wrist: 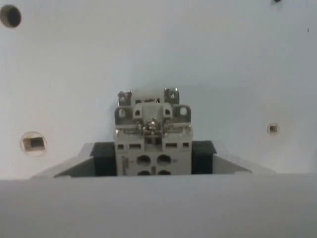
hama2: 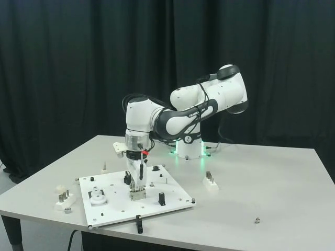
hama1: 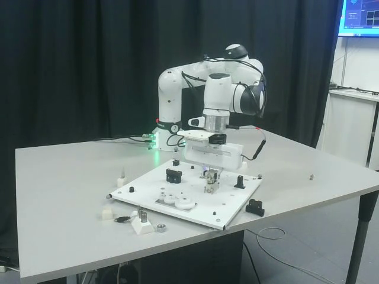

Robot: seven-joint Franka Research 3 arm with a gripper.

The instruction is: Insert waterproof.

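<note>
pincer over the connector, insertion in hand

the grey worktop [hama1: 65, 177] carries a flat white square assembly board [hama1: 231, 204], and the white seven-joint arm [hama2: 188, 112] reaches out from its base with the green light at its foot, folds at the elbow and drops its wrist straight down over the middle of that board. the pose is steep and compact: the forearm runs level above the worktop, the last link hangs vertical

under it the pincer [hama1: 210, 173] points down onto a small grey blocky connector with metal clips and round sockets [wrist: 152, 136], which stands upright on the board, near its middle, between the small black brackets [hama1: 173, 175] fixed there. this looks to be the waterproof part of the task. in the second room view the fingertips sit right at the top of the connector [hama2: 137, 194], touching or almost so; whether they are clamped on it or only close beside it i cannot tell, since the wrist view shows the part but no clear finger edge

my reading is that the step in hand is the seating itself: the part is at its place on the board and is being pressed or lined up. the next move calls for a straight downward push with no sideways drift, the wrist kept vertical so the part does not tilt or jam
</note>
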